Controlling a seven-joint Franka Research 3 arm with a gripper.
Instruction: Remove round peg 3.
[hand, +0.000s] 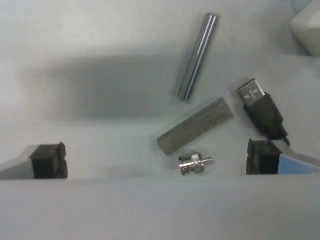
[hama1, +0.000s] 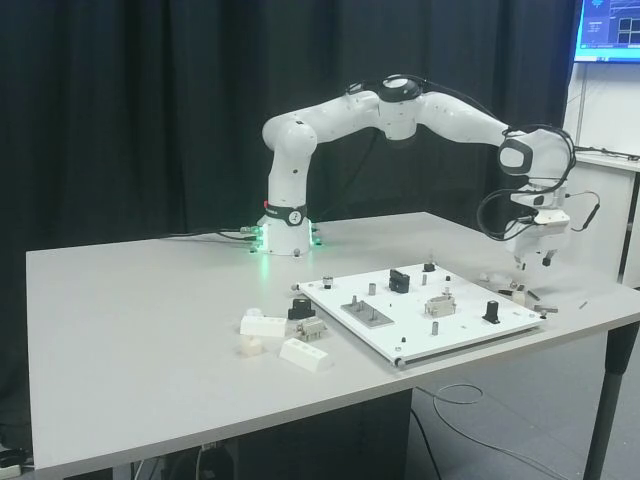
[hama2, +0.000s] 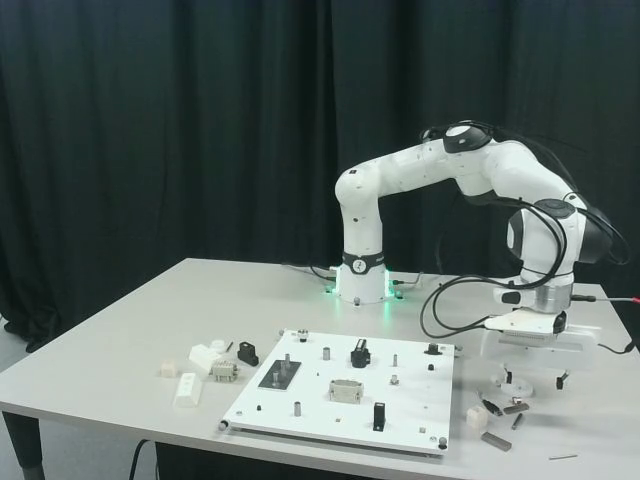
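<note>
Gripper (hand: 156, 159) hangs spread and empty over loose parts beside the white board (hama2: 300, 420); a round peg (hand: 198, 56) lies freed on the table (hama1: 130, 300), so withdrawal seems the remaining move.

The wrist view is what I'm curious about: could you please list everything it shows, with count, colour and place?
Round metal rod: one, grey, lying flat on the table, apart from the other pieces.
Square metal bar: one, grey, lying flat between the rod and the small connector.
Small metal connector: one, grey, close beside the bar.
USB plug: one, black with a grey metal end, next to the bar's end.
White block: one, white, only partly in view at the picture's edge.
Table: one, grey, under everything.
Gripper: one, its black fingers wide apart, holding nothing.
</note>
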